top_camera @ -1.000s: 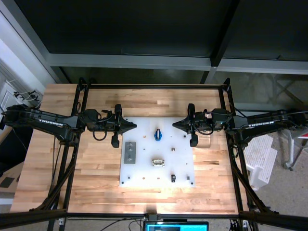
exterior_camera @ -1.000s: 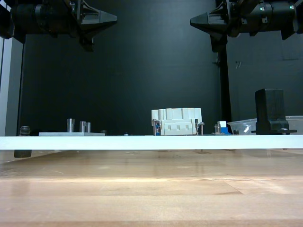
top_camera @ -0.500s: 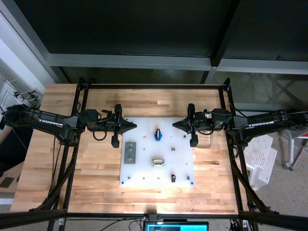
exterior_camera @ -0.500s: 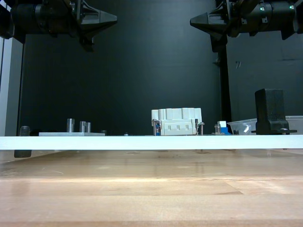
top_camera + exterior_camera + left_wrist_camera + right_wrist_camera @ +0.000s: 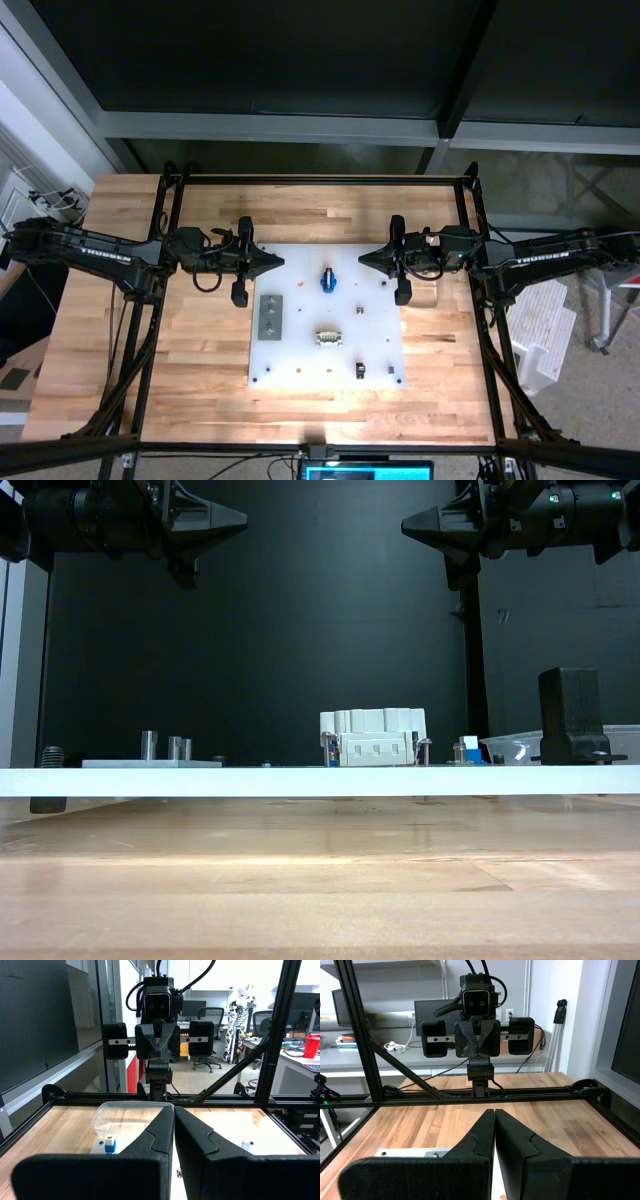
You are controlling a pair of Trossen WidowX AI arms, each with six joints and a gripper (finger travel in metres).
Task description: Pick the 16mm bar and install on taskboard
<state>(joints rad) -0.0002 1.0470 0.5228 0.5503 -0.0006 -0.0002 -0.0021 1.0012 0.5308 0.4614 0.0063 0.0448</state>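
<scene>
The white taskboard (image 5: 300,345) lies at the table's middle, with a grey metal block (image 5: 271,316) and a blue knob (image 5: 328,281) on it. The 16mm bar is not visible in any view. My left gripper (image 5: 278,261) hovers high over the board's far left corner and points inward. Its fingers (image 5: 160,1130) are pressed together with nothing between them. My right gripper (image 5: 364,260) mirrors it over the far right corner, also shut and empty (image 5: 495,1111). From table height, both hang well above the board (image 5: 300,780).
A clear plastic tray (image 5: 132,1115) sits just off the board's right edge, below the right arm. A white connector (image 5: 372,738) and a black upright part (image 5: 570,718) stand on the board. A black frame (image 5: 320,181) surrounds the table.
</scene>
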